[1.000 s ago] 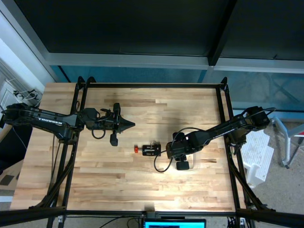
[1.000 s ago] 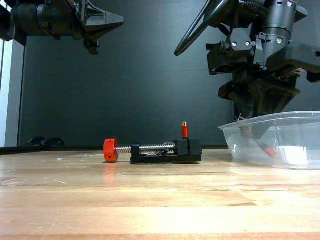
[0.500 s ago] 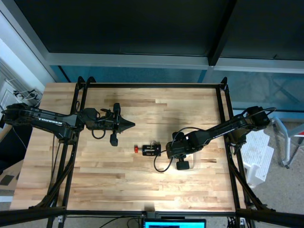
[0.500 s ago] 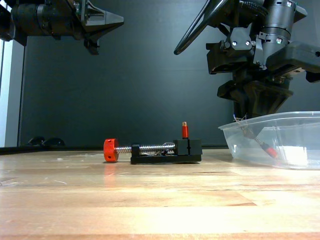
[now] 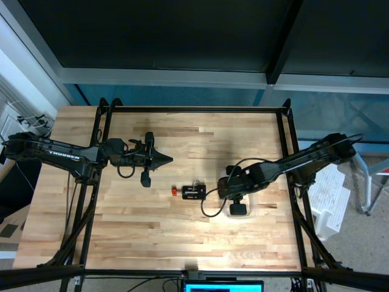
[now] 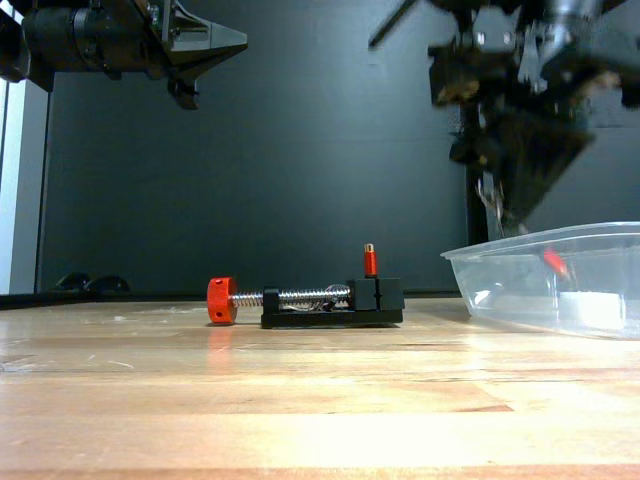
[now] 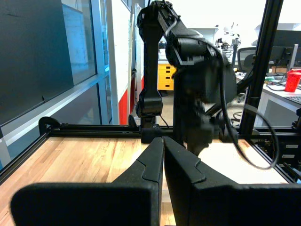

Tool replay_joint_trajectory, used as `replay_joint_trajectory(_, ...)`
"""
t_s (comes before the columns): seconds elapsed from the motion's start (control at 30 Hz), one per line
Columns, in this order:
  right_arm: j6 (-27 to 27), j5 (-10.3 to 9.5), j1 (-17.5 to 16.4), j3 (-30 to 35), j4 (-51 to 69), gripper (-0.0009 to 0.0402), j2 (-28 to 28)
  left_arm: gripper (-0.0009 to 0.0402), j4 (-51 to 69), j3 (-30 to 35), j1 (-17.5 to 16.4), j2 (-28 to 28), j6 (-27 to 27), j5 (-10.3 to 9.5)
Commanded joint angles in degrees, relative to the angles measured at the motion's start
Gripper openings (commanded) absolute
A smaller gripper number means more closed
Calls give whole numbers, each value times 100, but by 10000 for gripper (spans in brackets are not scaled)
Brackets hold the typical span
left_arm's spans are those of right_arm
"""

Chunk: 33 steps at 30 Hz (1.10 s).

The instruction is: Pick the rca connector and install on the hub

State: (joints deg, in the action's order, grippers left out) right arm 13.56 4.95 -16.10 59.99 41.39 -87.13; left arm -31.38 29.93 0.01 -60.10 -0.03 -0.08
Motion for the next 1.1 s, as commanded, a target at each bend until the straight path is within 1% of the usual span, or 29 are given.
replay_joint_trajectory(0.03, 103, 48, 15, 7, 2, 0, 299, 0, 0, 2, 0, -2, 2, 2)
replay_joint_trajectory(0.13, 144, 144, 37, 7, 2, 0, 568, 0, 0, 2, 0, -2, 2, 2)
replay_joint_trajectory(0.27, 289, 162, 76, 11, -15, 0, 870, 0, 0, 2, 0, -2, 2, 2)
replay_joint_trajectory(0.3, 291, 216, 92, 37, -13, 0, 916, 0, 0, 2, 0, -2, 2, 2)
replay_joint_trajectory(0.33, 291, 321, 103, 81, -13, 0, 942, 0, 0, 2, -2, -2, 2, 2)
replay_joint_trajectory(0.4, 254, 411, 146, 221, -59, 0, 964, 0, -37, 2, 0, -2, 0, 2)
replay_joint_trajectory(0.53, 173, 378, 422, 472, -490, 0, 977, 0, -243, 4, 0, -2, -4, 2)
replay_joint_trajectory(0.63, -26, 243, 612, 509, -1067, 0, 997, 0, -258, 4, 0, 11, -4, 2)
replay_joint_trajectory(0.7, -166, 227, 704, 509, -1473, 0, 994, 0, -234, 4, 0, 9, -4, 4)
replay_joint_trajectory(0.77, -317, 140, 811, 507, -1847, 0, 977, 0, -240, 4, 2, 9, -4, 9)
replay_joint_trajectory(0.8, -376, 85, 861, 507, -2024, 0, 977, 0, -238, 4, 2, 9, -7, 35)
replay_joint_trajectory(0.87, -468, 70, 962, 507, -2378, 0, 977, 0, -234, 4, 2, 9, -9, 151)
replay_joint_trajectory(0.93, -557, -114, 1073, 507, -2739, 0, 977, 0, -219, 4, 2, 9, -9, 313)
replay_joint_trajectory(0.97, -581, -229, 1134, 505, -2911, 0, 977, 0, -212, 4, 0, 9, -7, 361)
replay_joint_trajectory(1.0, -616, -315, 1185, 503, -3075, 0, 977, 0, -210, 4, 2, 9, -7, 365)
replay_joint_trajectory(1.1, -708, -356, 1303, 501, -3423, 0, 977, 0, -190, 4, 2, -2, -7, 365)
